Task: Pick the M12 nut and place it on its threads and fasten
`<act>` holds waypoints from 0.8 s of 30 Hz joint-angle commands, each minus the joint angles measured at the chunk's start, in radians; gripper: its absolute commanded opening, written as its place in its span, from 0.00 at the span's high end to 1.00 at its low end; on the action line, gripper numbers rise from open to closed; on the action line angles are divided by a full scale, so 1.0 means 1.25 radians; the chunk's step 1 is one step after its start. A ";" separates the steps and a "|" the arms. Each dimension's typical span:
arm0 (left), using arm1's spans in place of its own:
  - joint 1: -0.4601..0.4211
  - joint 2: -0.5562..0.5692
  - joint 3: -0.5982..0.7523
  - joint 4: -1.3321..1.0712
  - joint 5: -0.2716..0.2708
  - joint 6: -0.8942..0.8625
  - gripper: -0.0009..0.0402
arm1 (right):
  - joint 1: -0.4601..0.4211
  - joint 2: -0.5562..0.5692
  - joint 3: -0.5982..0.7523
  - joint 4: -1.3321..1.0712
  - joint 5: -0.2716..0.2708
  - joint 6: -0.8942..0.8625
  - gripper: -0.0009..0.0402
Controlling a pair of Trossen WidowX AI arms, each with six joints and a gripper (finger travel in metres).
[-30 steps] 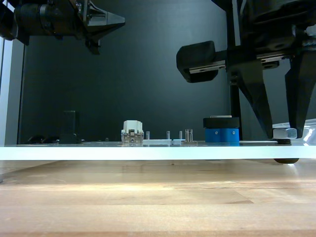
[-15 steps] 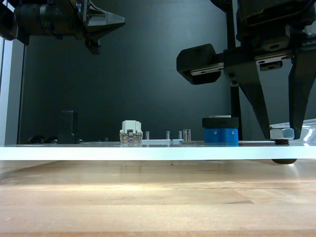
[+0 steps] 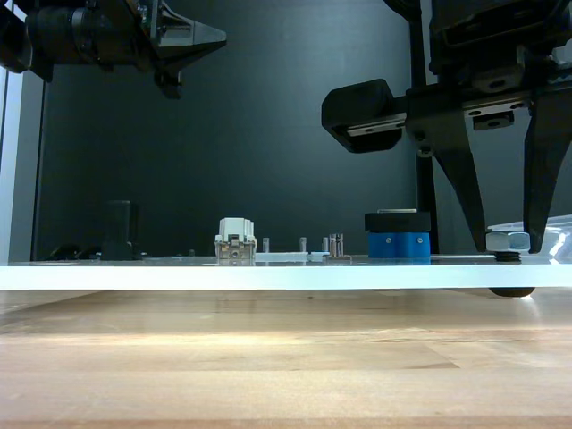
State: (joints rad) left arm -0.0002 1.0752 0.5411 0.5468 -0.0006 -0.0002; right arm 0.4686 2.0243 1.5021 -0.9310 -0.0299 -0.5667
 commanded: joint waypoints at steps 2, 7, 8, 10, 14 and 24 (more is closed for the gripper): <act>0.000 0.000 0.000 0.000 0.000 0.000 0.98 | -0.003 -0.006 -0.009 0.001 0.002 0.030 0.94; 0.000 0.000 0.000 0.000 0.000 0.000 0.98 | -0.003 -0.017 -0.031 0.019 0.002 0.065 0.94; 0.000 0.000 0.000 0.000 0.000 0.000 0.98 | -0.003 -0.020 -0.038 0.028 0.002 0.075 0.94; 0.000 0.000 0.000 0.000 0.000 0.000 0.98 | -0.003 -0.025 -0.050 0.040 0.002 0.100 0.94; 0.000 0.000 0.000 0.000 0.000 0.000 0.98 | -0.003 -0.030 -0.058 0.042 0.002 0.158 0.94; 0.000 0.000 0.000 0.000 0.000 0.000 0.98 | -0.003 -0.031 -0.058 0.043 0.002 0.378 0.94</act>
